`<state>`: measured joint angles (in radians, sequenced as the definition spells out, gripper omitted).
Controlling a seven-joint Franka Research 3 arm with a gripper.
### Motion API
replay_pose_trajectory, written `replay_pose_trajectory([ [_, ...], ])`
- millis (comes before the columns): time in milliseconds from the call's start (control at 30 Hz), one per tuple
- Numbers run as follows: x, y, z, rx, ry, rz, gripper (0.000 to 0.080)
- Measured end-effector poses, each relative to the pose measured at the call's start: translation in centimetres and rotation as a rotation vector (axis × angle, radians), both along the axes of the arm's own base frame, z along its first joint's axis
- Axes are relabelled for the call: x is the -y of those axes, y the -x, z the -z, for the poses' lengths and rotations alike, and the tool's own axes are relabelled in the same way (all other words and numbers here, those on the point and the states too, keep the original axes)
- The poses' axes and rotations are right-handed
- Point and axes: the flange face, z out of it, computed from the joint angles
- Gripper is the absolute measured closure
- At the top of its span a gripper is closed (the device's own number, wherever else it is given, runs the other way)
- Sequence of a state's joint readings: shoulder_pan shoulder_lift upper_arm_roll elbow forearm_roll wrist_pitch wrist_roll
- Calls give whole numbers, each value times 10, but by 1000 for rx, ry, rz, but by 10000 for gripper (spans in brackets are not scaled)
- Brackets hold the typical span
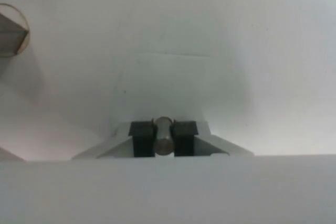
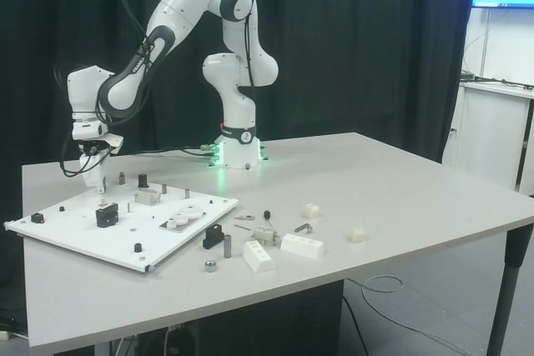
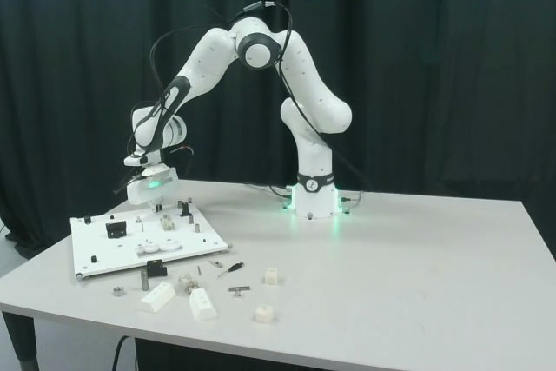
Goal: Remove round peg 2.
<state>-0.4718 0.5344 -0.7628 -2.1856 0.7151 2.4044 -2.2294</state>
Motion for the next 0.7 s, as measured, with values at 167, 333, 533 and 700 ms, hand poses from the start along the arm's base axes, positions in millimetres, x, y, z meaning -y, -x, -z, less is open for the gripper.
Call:
replay_pose_trajectory([
  [167,0,0,0,0,0,1,728],
  [333,0,1,-1,3,0,3,728],
  [533,1,2,-3,7,-3,6,728],
  [700,1,2,-4,8,-4,7,728],
])
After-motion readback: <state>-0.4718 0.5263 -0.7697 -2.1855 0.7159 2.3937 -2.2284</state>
